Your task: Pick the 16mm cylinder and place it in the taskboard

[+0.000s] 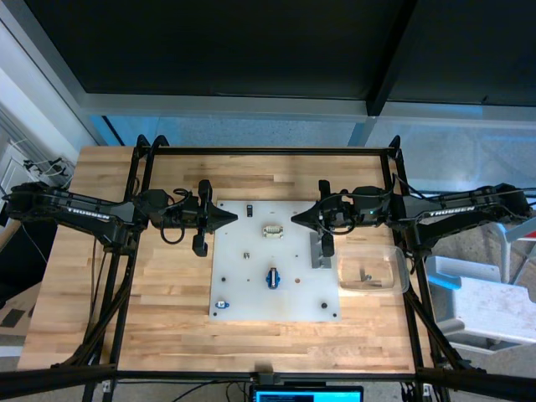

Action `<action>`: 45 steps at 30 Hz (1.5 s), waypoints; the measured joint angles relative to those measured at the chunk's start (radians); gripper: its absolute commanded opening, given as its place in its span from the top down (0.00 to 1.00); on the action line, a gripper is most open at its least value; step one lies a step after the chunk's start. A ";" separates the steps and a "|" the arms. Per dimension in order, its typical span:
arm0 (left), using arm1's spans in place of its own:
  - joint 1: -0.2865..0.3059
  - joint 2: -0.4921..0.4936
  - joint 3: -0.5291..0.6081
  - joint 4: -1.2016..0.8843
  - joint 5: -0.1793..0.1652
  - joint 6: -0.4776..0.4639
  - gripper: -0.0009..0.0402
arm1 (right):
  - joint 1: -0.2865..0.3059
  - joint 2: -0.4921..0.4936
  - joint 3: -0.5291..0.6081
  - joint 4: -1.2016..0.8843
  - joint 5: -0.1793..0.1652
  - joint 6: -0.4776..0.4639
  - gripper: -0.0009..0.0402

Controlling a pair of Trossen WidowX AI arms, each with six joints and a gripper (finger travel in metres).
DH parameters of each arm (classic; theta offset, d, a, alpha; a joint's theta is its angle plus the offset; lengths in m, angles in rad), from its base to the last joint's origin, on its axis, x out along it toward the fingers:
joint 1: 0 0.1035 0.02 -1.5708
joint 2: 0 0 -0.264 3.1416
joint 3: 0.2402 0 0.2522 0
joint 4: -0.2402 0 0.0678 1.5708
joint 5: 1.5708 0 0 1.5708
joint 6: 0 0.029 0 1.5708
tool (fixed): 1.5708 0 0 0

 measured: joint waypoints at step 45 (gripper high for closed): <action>0.000 0.000 0.000 0.000 0.000 0.000 0.98 | 0.201 0.000 0.201 -1.069 0.003 0.294 0.98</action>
